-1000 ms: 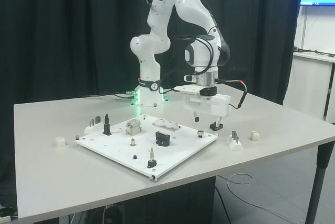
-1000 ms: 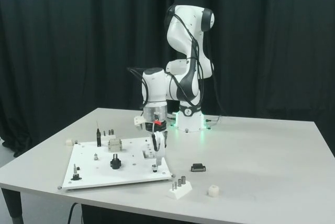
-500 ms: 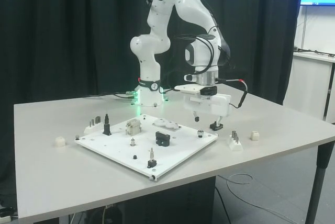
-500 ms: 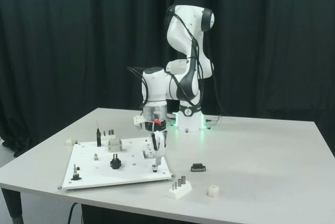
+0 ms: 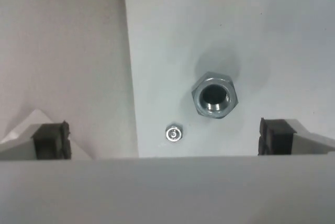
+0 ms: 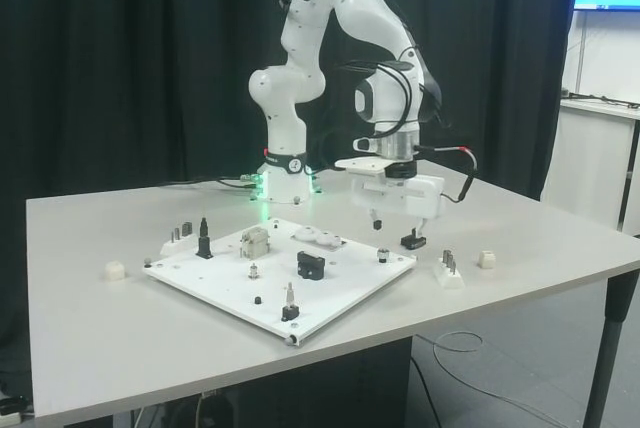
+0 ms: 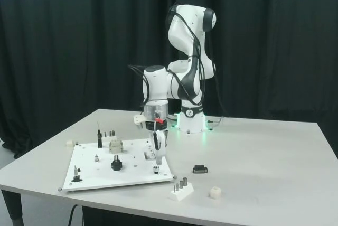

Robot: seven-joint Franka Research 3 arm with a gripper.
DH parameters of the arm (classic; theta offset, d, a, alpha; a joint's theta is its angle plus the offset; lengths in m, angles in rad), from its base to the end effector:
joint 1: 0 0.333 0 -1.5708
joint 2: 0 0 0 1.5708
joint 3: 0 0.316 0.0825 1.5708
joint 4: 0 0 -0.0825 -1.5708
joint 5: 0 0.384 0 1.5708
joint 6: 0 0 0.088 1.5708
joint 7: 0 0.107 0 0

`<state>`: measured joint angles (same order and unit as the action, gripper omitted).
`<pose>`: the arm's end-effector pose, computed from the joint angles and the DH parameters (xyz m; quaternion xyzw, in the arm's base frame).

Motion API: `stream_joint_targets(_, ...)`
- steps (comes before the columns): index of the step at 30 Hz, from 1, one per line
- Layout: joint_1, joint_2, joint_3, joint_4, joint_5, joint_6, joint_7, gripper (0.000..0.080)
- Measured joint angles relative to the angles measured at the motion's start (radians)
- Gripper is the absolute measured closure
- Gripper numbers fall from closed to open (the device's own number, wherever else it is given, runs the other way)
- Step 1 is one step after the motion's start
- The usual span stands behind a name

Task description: Pick round peg 4.

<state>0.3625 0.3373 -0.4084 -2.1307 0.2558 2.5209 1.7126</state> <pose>0.5812 -0.0255 0.2688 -0.5670 0.8223 -0.0208 0.0426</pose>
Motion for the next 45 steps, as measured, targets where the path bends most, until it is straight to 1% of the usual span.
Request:
stream_joint_targets(7, 0.000, -0.009, -0.001, 0.005, -0.036, -0.011, -0.001, 0.0003)
stream_joint_targets(10, 0.000, -0.011, 0.000, 0.011, -0.051, -0.019, -0.024, 0.0003)
stream_joint_targets(13, 0.002, -0.013, 0.001, 0.015, -0.057, -0.025, -0.080, 0.0003)
stream_joint_targets(20, 0.013, -0.017, 0.013, 0.028, -0.057, -0.040, -0.277, 0.0003)
stream_joint_targets(24, 0.017, -0.018, 0.031, 0.037, -0.051, -0.050, -0.359, 0.0003)
stream_joint_targets(35, 0.017, -0.011, 0.108, 0.049, -0.049, -0.054, -0.470, 0.0003)
stream_joint_targets(40, 0.018, 0.005, 0.134, 0.057, -0.049, -0.046, -0.503, 0.0003)
stream_joint_targets(45, 0.018, 0.032, 0.148, 0.069, -0.050, -0.024, -0.526, 0.0003)
